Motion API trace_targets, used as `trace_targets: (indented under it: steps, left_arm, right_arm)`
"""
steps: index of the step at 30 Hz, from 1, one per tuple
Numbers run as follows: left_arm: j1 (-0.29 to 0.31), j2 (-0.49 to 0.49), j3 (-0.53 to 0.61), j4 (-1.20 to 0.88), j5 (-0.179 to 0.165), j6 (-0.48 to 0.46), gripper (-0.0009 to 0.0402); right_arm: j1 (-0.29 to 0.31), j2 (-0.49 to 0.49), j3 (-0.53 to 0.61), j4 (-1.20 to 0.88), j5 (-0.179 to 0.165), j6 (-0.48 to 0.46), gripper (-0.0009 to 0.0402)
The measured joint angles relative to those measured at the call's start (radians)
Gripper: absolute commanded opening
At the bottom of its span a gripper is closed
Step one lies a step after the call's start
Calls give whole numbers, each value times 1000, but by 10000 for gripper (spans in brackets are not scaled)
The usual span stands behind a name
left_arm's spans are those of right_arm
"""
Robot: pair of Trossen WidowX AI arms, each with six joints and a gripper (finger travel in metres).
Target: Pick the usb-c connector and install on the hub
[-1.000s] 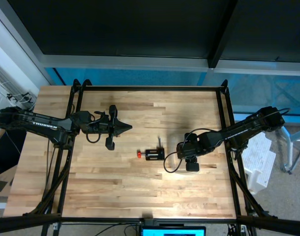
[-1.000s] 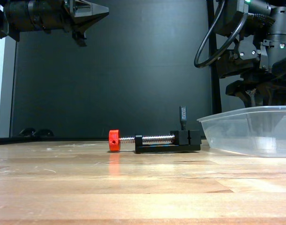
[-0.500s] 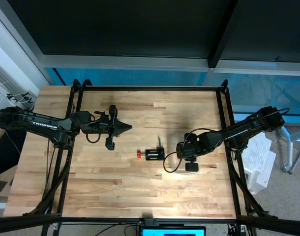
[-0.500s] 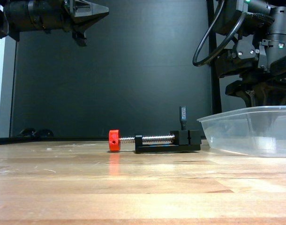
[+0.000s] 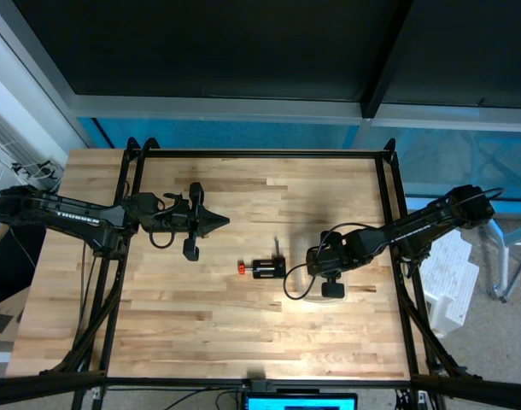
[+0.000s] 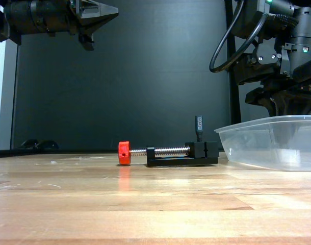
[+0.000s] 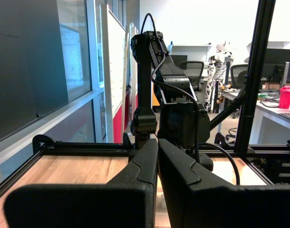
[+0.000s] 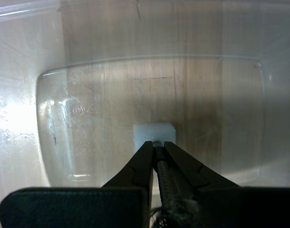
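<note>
Connector [image 8: 160, 164]: thin, dark, ribbed, greyish tip. Clamped between right gripper [image 8: 157, 143] fingers inside the tray [image 6: 247, 146], right of the hub [image 6: 182, 153], tip over the white square [image 8: 154, 130].
Hub: black block, orange-red knob, upright pin; tray rim just beside it, open tabletop [image 5: 201, 316] on its left.
Left gripper [image 7: 158, 140]: fingers together, high, well left of hub.

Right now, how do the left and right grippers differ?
The left gripper hangs high over the table, level, shut on nothing. The right gripper points down into the clear tray, pinching a dark ribbed piece by a white square. Both are black.
</note>
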Motion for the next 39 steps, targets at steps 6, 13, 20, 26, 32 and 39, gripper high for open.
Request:
trace_targets:
  steps: [6, 13, 20, 26, 32, 39]
  left_arm:
    - [0, 0, 0, 0, 0, 0, 0]
    - [0, 0, 0, 0, 0, 0, 0]
    - [0, 0, 0, 0, 0, 0, 0]
    - [0, 0, 0, 0, 0, 0, 0]
    - [0, 0, 0, 0, 0, 0, 0]
    - [0, 0, 0, 0, 0, 0, 0]
  right_arm:
    - [0, -4, 0, 0, 1, 0, 0]
    - [-2, -30, 32, -48, 5, -1, 0]
    - [-2, -75, 98, -113, 5, -3, 0]
    - [-2, -104, 174, -195, 5, -7, 0]
    - [-2, -110, 212, -210, 5, -38, 0]
    - [-5, -102, 216, -144, 5, -42, 0]
